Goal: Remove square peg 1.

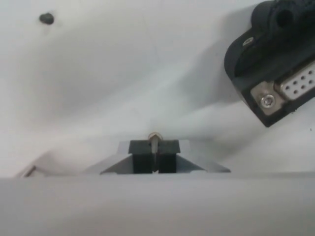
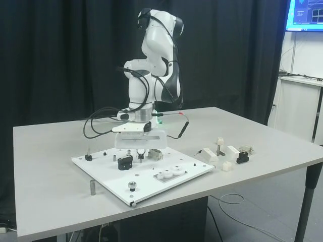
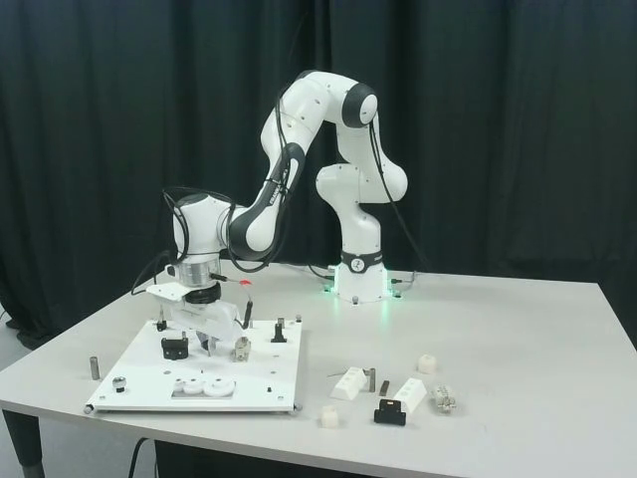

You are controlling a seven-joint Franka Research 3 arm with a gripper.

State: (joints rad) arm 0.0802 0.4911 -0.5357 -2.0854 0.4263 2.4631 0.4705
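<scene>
Hand (image 1: 154,162) low, fingers nearly together

Even overhead light, dark curtains (image 3: 498,119) behind; soft shadows on tabletop (image 3: 518,358); wrist view foreground blurred, washed pale.

Board (image 2: 111,174) smooth white, slight sheen; connector (image 1: 268,59) matt black plastic, metal face; table (image 3: 518,329) matt grey; arm (image 3: 299,129) glossy white

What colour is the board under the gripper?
White board, clearest in the second room view.
</scene>
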